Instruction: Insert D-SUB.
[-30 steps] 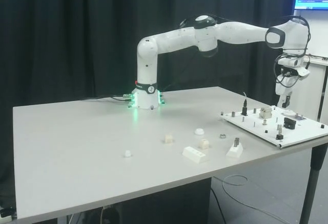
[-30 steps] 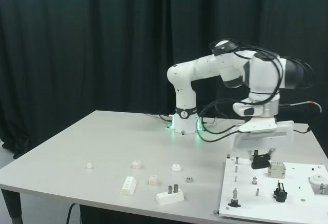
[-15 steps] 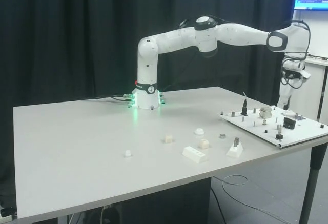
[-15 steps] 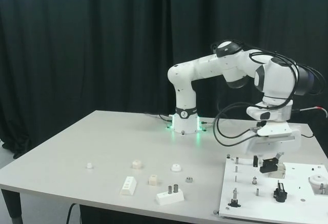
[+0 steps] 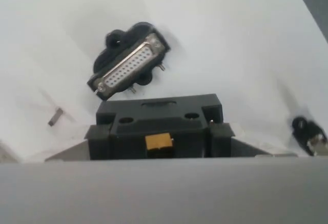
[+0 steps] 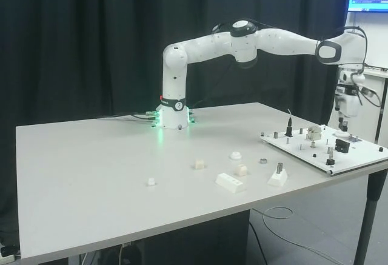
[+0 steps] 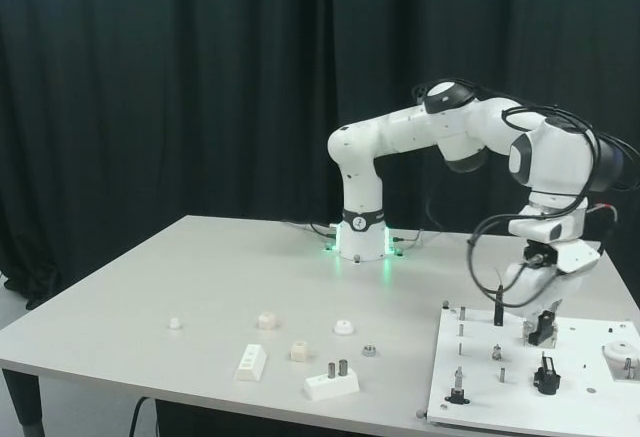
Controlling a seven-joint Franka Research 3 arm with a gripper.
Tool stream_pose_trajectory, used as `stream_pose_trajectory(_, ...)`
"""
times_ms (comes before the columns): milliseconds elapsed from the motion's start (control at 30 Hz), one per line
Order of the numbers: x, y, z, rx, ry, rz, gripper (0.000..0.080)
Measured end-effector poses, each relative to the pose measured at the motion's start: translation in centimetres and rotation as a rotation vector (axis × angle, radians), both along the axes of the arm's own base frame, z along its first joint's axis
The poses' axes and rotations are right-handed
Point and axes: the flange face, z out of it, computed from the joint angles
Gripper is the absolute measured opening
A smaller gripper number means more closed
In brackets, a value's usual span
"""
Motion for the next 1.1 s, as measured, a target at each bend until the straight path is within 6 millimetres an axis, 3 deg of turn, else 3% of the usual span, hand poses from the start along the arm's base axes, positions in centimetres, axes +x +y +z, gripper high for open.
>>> stream_pose_trajectory(400, -1.6, 2.1, -0.1, -0.084, 0.002, 0.326, 0.0386)
stream_pose_trajectory(767, -2.0, 3.4, -1.1, -0.119, -0.019, 0.500, 0.0386)
stream_pose_trajectory(1100, -1.1, 3.0, -1.9, -0.099, -0.037, 0.564, 0.0386)
